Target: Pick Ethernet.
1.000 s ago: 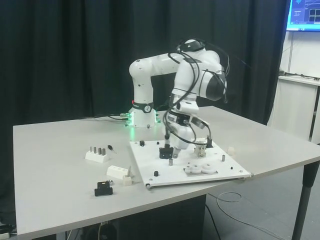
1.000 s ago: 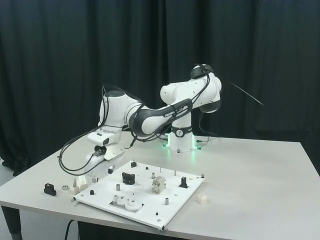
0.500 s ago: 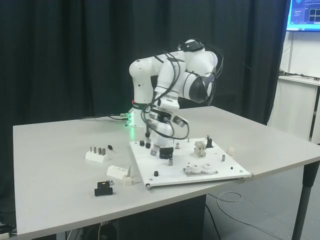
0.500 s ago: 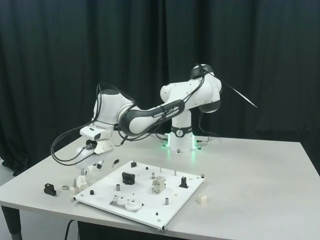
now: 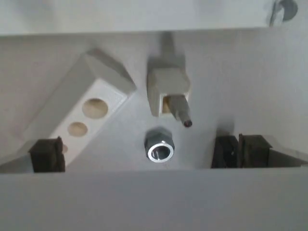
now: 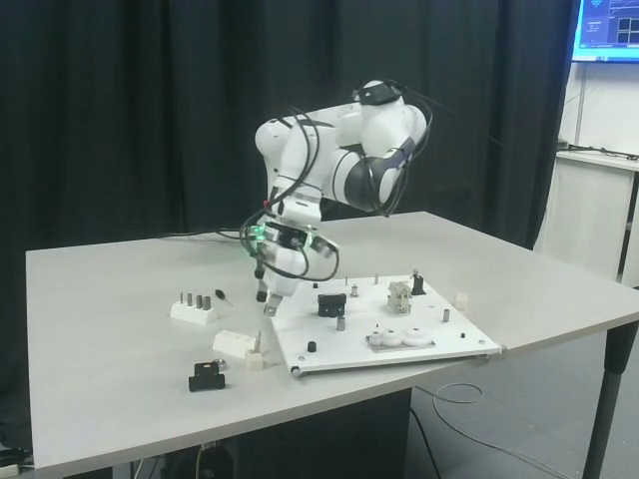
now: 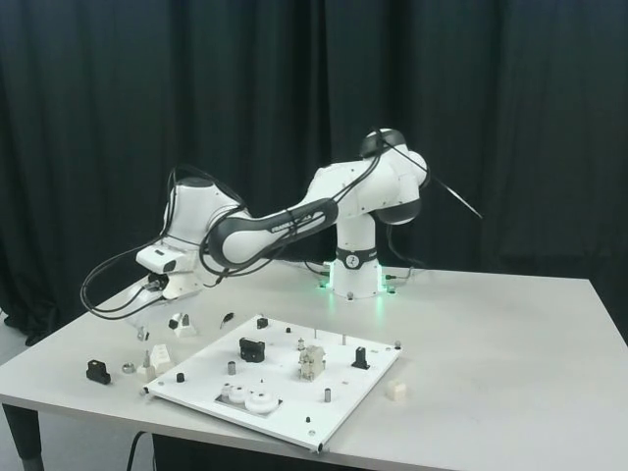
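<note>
In the wrist view a small white connector block with a metal pin sticking out lies on the grey table, which I take for the Ethernet part. A metal nut lies just beside it. My gripper hangs above both, open, its black fingertips wide apart with nothing held. From the room views the gripper hovers off the board's left edge, above the connector.
A white block with round holes lies right next to the connector. The white assembly board carries pegs, gears and black parts. A white peg holder, a black part and a small white cube stand on the table.
The arm has swung away from above the board towards the loose parts off its left edge. The gripper now hangs over the connector and nut. Nothing was taken hold of.
</note>
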Available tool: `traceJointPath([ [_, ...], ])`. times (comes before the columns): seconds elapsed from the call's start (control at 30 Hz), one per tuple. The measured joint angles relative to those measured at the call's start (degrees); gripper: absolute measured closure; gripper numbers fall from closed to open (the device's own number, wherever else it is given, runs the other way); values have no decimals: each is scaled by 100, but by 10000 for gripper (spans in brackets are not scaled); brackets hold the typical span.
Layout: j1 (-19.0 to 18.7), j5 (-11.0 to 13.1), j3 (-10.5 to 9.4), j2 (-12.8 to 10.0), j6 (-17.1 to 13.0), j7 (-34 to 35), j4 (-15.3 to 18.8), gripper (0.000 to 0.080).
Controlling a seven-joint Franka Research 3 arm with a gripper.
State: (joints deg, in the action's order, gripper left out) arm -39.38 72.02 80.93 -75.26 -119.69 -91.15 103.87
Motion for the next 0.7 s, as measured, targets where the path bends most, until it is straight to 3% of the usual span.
traceJointPath([
  [0.7, 632, 22, -380, -11, 12, -88, -556, 3],
])
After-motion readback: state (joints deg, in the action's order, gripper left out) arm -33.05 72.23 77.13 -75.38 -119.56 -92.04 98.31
